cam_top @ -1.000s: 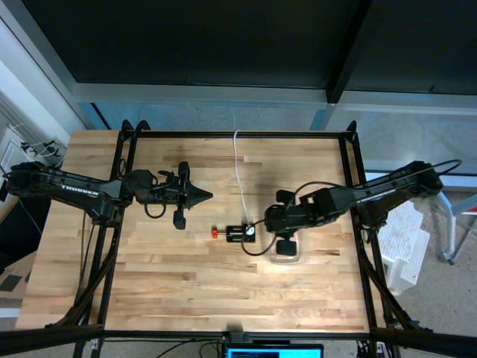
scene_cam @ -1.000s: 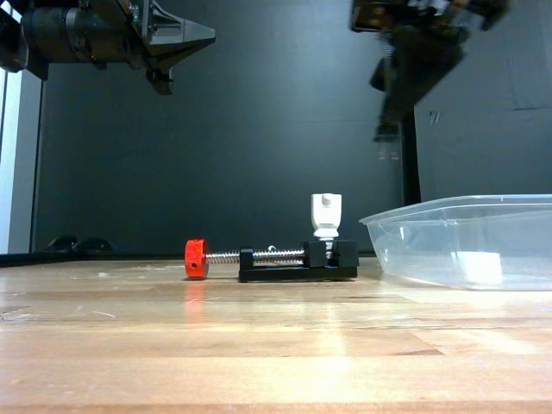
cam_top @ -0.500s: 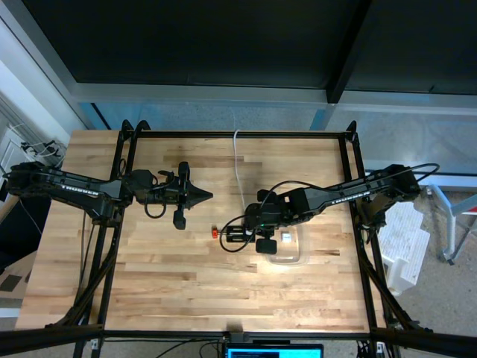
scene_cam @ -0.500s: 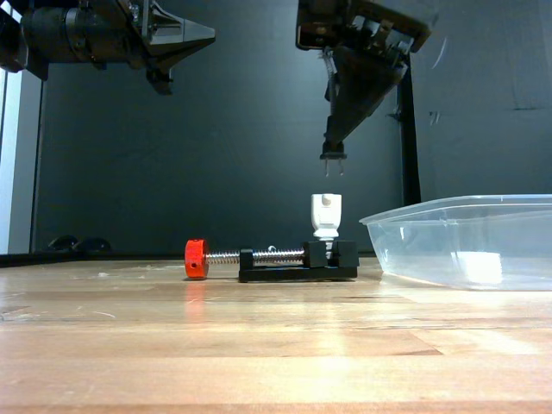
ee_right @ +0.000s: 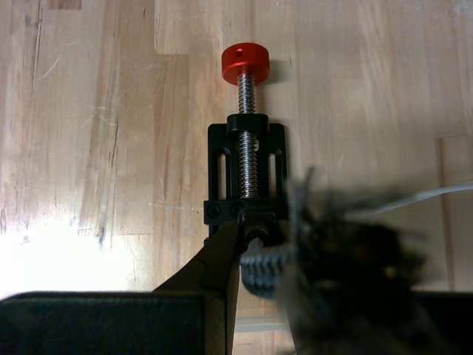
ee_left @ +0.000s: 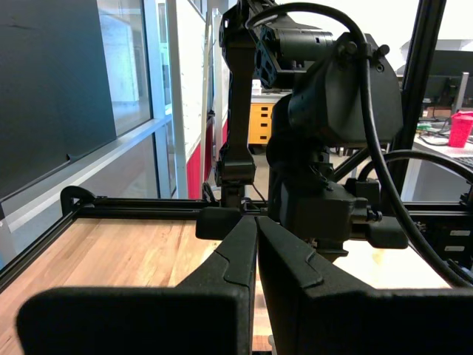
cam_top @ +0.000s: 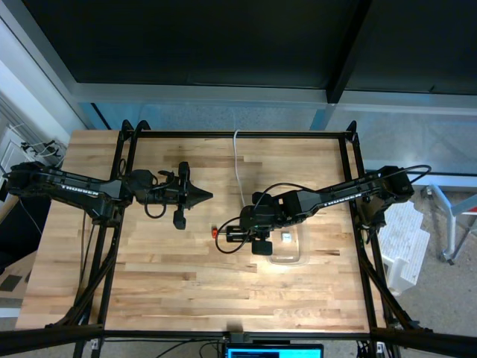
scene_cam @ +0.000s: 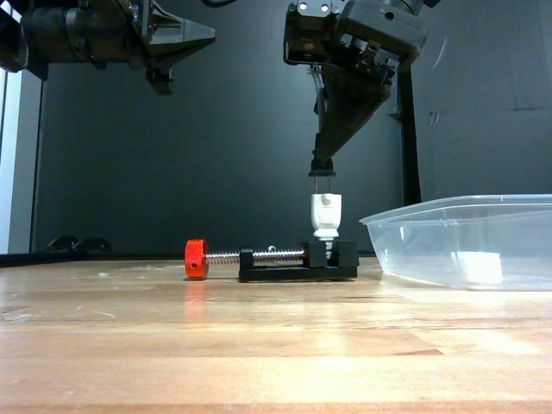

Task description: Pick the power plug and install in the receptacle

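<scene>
Toward the table's left edge, raised: left gripper [scene_cam: 203, 34], fingers pressed together, nothing held, well apart from the work.

Near the table's middle, on the wood: red knob [scene_cam: 196, 258] on a threaded screw running into the black clamp block [scene_cam: 297, 261]. The receptacle [scene_cam: 326, 214] stands upright in that block, with its white cable [cam_top: 239, 168] trailing to the far edge.

Directly above the receptacle: right gripper [scene_cam: 322, 162], pointing down and clamped on the power plug [scene_cam: 322, 172]. The prongs hang just over the white face, not yet entered so far as the low view shows.

Risk, judged: prongs off the slots, or the plug canted in the grip. A downward push could then tip the receptacle, skid the clamp block or twist the plug loose.

Toward the right edge: clear tray [scene_cam: 466, 226], holding one small white block [scene_cam: 477, 267]; nothing else seen in it.
</scene>
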